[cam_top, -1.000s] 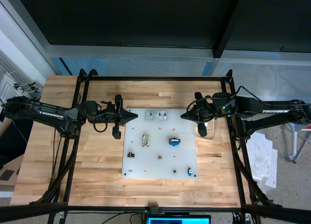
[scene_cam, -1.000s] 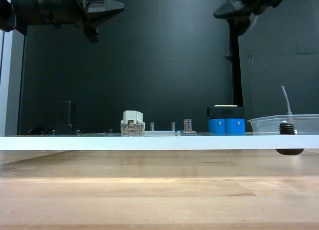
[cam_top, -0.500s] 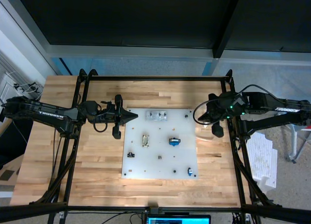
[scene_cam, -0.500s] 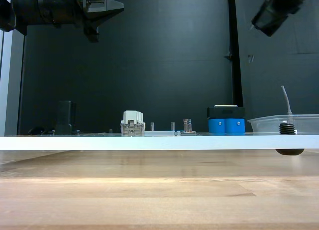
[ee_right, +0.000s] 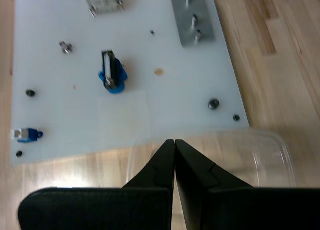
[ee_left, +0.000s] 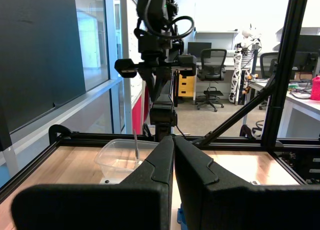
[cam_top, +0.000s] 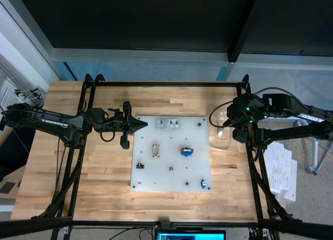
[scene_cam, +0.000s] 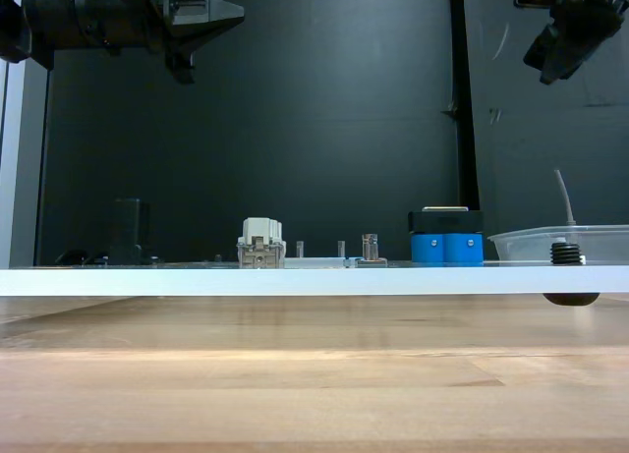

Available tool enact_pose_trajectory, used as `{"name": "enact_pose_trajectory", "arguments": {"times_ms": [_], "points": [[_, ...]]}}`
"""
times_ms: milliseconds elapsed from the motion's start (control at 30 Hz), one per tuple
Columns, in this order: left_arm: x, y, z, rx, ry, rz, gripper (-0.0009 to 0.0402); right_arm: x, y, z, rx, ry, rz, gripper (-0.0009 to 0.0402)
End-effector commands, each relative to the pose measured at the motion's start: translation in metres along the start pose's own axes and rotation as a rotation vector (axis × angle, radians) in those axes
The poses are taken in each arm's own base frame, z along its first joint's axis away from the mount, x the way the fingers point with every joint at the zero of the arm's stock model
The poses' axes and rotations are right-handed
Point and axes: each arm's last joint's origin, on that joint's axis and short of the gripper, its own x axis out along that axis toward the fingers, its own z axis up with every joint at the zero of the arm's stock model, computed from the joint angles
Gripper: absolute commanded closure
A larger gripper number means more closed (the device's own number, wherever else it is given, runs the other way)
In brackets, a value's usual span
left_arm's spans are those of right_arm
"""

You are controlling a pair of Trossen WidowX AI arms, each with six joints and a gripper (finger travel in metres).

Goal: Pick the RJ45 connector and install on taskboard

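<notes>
**Both jaws shut, both arms held high above the tabletop**

The taskboard [cam_top: 171, 177] lies flat in the middle of the tabletop [cam_top: 104, 172]. It carries a silver plate [cam_top: 168, 124] near its far edge, a pale grey block [cam_top: 155, 150] and a blue fixture [cam_top: 186, 151]. A clear tub [cam_top: 227, 144] sits just beside the board's right edge, toward the far right corner of the tabletop. A thin pale cable [scene_cam: 562, 193] stands up out of it. The RJ45 connector itself cannot be picked out for certain; nothing on the board reads as it.

The left gripper [cam_top: 139, 124] hangs high over the board's far left corner and points inward. Its jaws are pressed together with nothing between them. The right gripper [cam_top: 230, 119] is raised above the tub and tilted down toward it. Its jaws are likewise closed tight and empty, with the tub's rim and the board showing beyond them in the right wrist view.
</notes>
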Motion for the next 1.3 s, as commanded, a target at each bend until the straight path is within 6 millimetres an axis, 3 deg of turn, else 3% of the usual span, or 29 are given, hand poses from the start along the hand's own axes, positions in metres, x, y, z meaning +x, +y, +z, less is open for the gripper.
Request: {"name": "enact_pose_trajectory", "arguments": {"times_ms": [33,400,700,1033,1300], "points": [[0.0,0.0,0.0,0.0,0.0,0.0,0.0393,0.0,-0.009,-0.004,0.019,0.047,-0.032,0.0393],[0.0,0.0,0.0,0.0,0.0,0.0,0.0393,0.004,-0.039,-0.016,0.042,0.244,-0.097,0.0393],[0.0,0.0,0.0,0.0,-0.001,0.0,0.0393,0.013,-0.048,-0.017,0.04,0.315,-0.094,0.039],[0.0,0.0,0.0,0.0,0.0,0.0,0.0393,0.034,-0.056,-0.016,0.021,0.385,-0.066,0.0336],[0.0,0.0,0.0,0.0,0.0,0.0,0.0393,0.058,-0.06,-0.026,0.045,0.399,-0.066,0.0287]]}}
